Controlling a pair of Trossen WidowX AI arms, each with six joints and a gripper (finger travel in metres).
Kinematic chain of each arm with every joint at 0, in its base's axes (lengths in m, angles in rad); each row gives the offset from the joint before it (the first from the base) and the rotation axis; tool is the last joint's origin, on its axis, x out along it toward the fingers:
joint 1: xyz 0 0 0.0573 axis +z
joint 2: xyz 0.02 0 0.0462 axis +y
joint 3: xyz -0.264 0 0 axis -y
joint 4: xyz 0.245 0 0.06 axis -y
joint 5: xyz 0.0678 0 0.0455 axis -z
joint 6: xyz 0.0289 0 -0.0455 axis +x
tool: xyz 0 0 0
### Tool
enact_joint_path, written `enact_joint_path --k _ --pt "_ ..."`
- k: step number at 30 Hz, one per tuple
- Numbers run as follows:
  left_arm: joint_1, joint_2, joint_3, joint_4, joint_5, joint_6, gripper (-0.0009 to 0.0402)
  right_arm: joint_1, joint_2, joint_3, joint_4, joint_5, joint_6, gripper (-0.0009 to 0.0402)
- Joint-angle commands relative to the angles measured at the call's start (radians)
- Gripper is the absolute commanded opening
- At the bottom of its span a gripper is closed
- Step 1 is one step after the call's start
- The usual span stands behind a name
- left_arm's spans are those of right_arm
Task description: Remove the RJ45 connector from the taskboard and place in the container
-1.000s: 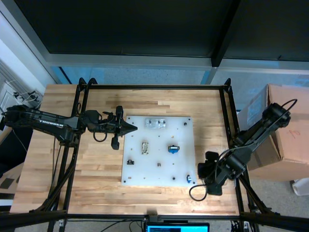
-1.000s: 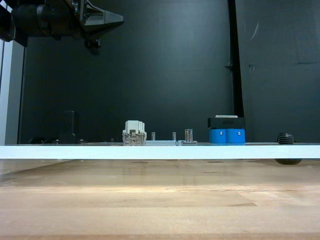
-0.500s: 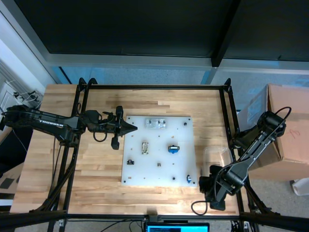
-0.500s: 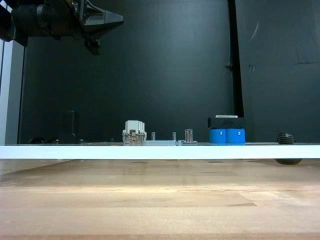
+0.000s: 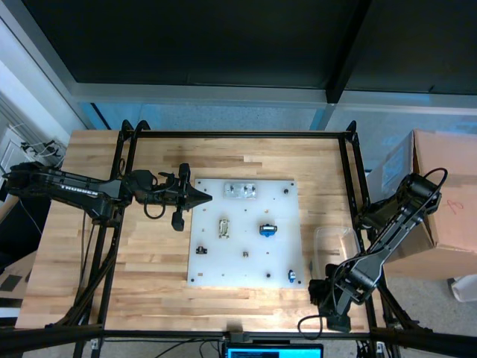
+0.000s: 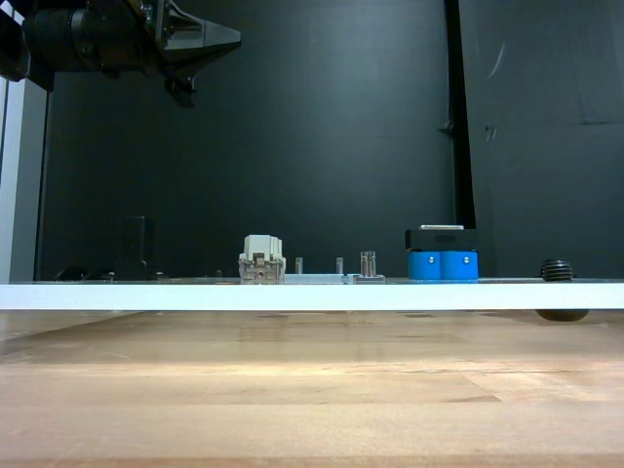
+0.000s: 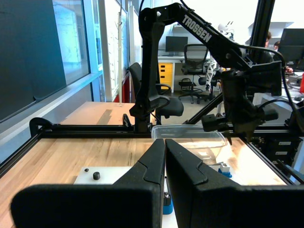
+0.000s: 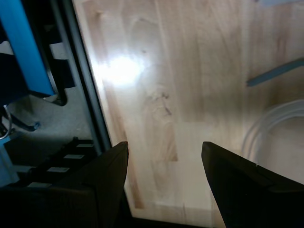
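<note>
Left gripper point(image 5: 206, 198): fingers pressed together with nothing between them; it hangs high over the left edge of the task board point(image 5: 212, 261) and points to the right.
Right gripper point(image 8: 164, 145): fingers wide apart, holding nothing, above the near right corner of the wooden table point(image 5: 89, 253).
Container point(image 5: 316, 250): clear plastic, on the table just right of the task board.
RJ45 connector: in neither gripper; I cannot tell whether it sits on the board or in the container.

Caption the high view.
Left gripper shut over board's left edge; right gripper open at table's near edge by container; RJ45 not discernible.
</note>
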Motion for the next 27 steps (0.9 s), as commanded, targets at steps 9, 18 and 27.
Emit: enact_joint_path --k 9,18,27 --pt "0.000 0.000 0.000 0.000 0.000 0.000 0.0000 -0.040 -0.061 -0.110 -0.003 0.048 -0.032 0.0215" --pt "0.000 0.000 0.000 0.000 0.000 0.000 0.0000 -0.118 -0.102 -0.180 -0.016 0.087 -0.015 0.0215" --pt "0.000 0.000 0.000 0.000 0.000 0.000 0.0000 -0.199 -0.107 -0.208 -0.016 0.184 0.284 0.0215"
